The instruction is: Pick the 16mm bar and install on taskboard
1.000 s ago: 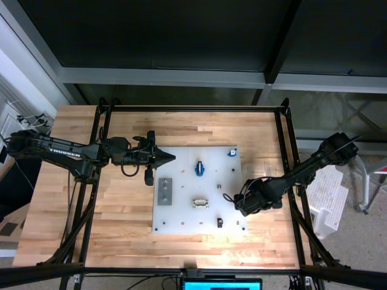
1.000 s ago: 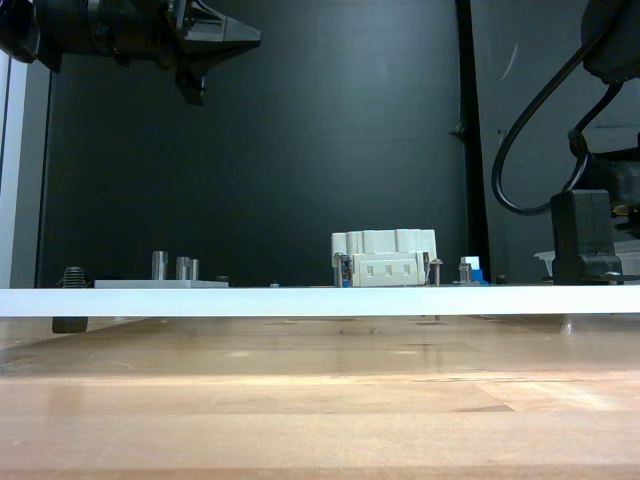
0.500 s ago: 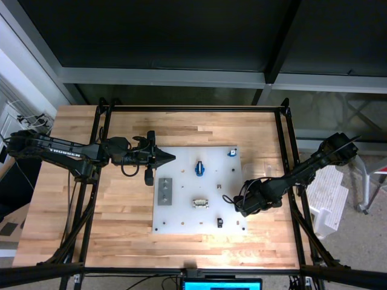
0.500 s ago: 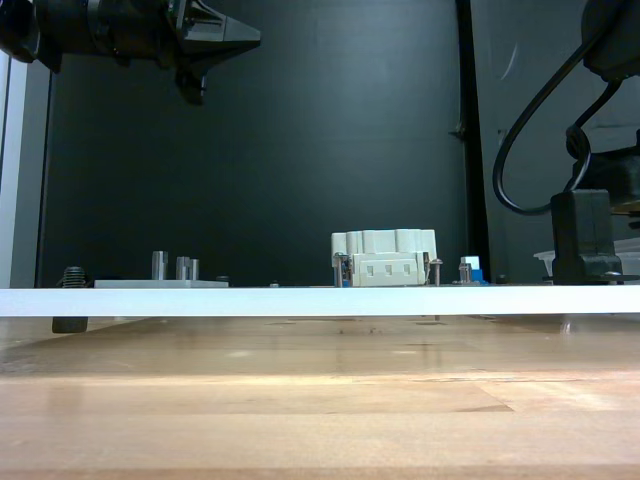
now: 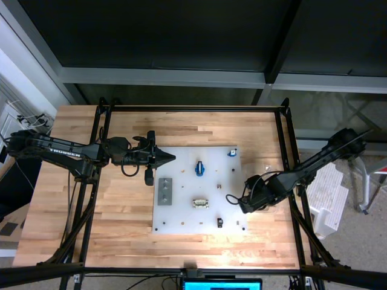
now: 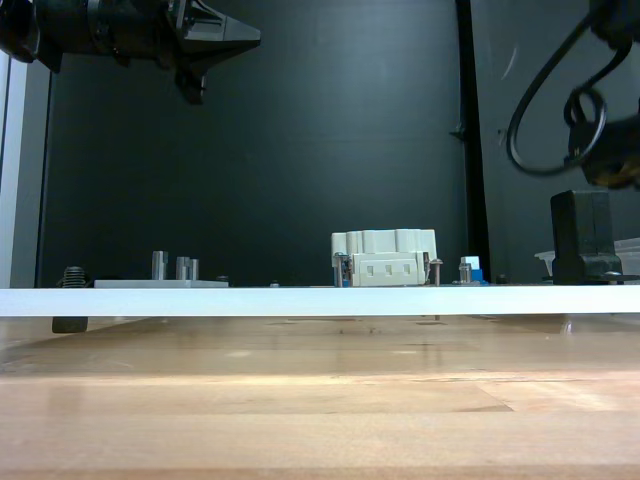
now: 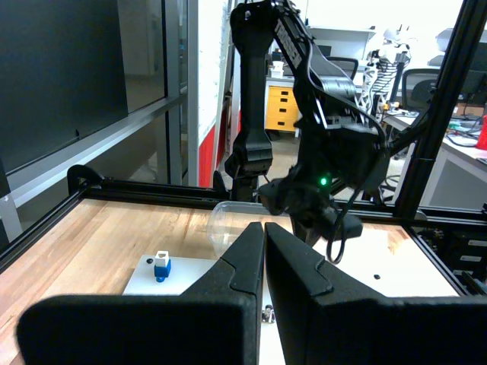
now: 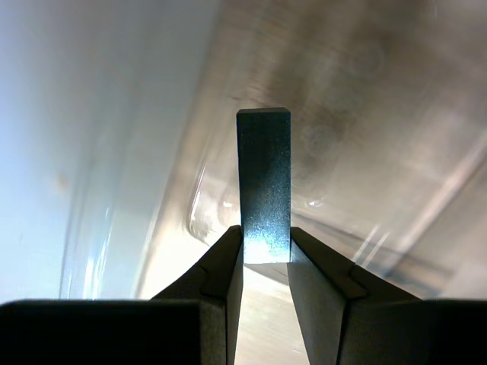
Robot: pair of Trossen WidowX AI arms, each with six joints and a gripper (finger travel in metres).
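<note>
Wooden table, white board in the middle. Left gripper hovers above the board's far left edge, fingers pressed together on nothing. Right gripper sits by the board's right edge, clamped on the bar, which juts past its fingertips.

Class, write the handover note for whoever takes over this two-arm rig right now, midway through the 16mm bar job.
Left end effector: shut, empty, raised over the white task board's rear-left corner.
Right end effector: shut on the dark rectangular metal bar, at the board's right edge.
Done: bar picked, held by one end, not in the board.
Left: install it on the board.
</note>
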